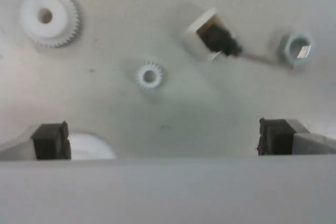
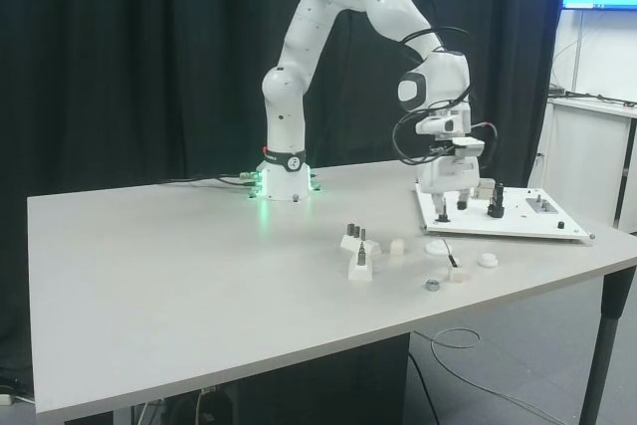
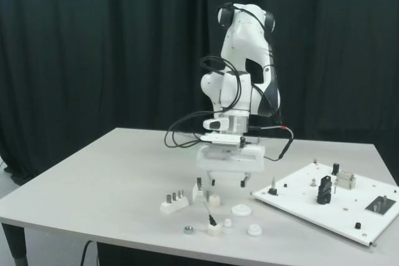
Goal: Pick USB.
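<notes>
Above the matte grey table (image 2: 199, 246), the hand (image 1: 163, 139) hangs wide open—empty—over toothed white gears (image 1: 50, 18).

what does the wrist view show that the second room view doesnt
Only the wrist view shows both black fingertip pads set wide apart, and the teeth of the large gear and small gear.

Only the second room view shows the white arm, the white board of fittings and the black curtain.

Both show the grey table, the USB plug in its white block and the nut.
</notes>
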`<action>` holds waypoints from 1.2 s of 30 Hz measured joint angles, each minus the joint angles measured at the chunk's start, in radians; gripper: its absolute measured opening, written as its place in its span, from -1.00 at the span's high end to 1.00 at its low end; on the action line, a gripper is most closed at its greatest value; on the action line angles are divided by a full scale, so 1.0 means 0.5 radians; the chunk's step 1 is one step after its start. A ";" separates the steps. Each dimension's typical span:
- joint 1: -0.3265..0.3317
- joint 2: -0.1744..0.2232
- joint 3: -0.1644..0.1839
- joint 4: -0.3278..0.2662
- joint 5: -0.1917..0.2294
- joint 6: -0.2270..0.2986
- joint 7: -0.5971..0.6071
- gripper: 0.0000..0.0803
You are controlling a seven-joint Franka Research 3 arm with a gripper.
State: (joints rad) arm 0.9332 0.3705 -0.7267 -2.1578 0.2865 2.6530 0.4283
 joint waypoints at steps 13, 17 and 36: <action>-0.166 0.071 0.044 0.085 0.024 0.010 -0.600 -0.99; -0.259 0.100 0.103 0.119 0.055 0.009 -0.735 -0.99; -0.820 0.280 0.598 0.416 0.086 -0.173 -0.975 -0.99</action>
State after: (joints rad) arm 0.5231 0.5105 -0.4277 -1.9498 0.3296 2.5664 -0.0594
